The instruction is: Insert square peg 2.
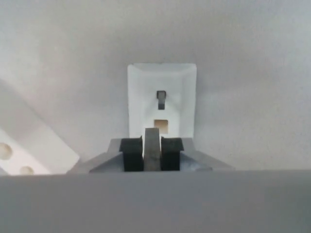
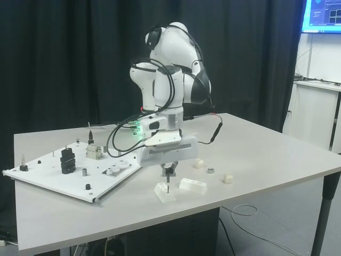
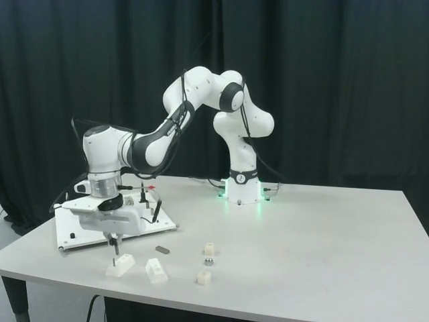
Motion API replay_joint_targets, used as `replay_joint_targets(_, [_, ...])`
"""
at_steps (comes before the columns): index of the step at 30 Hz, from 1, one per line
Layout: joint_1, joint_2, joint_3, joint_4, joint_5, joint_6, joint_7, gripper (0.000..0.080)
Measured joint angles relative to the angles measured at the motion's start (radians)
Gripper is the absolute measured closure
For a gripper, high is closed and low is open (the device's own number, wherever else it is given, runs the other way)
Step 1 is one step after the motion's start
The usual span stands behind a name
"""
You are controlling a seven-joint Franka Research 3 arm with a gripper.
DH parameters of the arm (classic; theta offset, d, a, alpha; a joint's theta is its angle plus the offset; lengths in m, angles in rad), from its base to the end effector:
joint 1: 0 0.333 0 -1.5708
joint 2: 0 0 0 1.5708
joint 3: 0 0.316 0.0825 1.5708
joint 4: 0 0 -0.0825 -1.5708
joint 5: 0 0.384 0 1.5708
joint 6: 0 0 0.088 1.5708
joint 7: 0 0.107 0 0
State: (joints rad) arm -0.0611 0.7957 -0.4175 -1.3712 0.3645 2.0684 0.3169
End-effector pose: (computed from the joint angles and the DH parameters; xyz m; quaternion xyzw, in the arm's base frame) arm 0.6825 -0.2596 0.2657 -0.9075 0.4198 0.0125 0.0116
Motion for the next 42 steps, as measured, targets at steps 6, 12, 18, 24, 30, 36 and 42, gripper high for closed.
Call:
replay_joint_targets(6, [0.009, -0.018, -0.006, 0.0, 0.0, 0.0, 0.0, 0.0728])
replay_joint_targets(12, [0.019, -0.025, -0.016, 0.0, 0.0, 0.0, 0.0, 0.0728])
replay_joint_targets(18, [0.025, -0.027, -0.023, 0.0, 0.0, 0.0, 0.0, 0.0728])
replay_joint_targets(24, [0.028, -0.027, -0.024, 0.0, 0.0, 0.0, 0.0, 0.0728])
replay_joint_targets(30, [0.03, -0.027, -0.024, 0.001, 0.0, 0.001, 0.0, 0.0728])
replay_joint_targets(36, [0.031, -0.027, -0.024, 0.001, 0.0, 0.001, 0.0, 0.0728])
replay_joint_targets(42, [0.031, -0.027, -0.025, 0.002, 0.0, 0.003, 0.0, 0.0728])
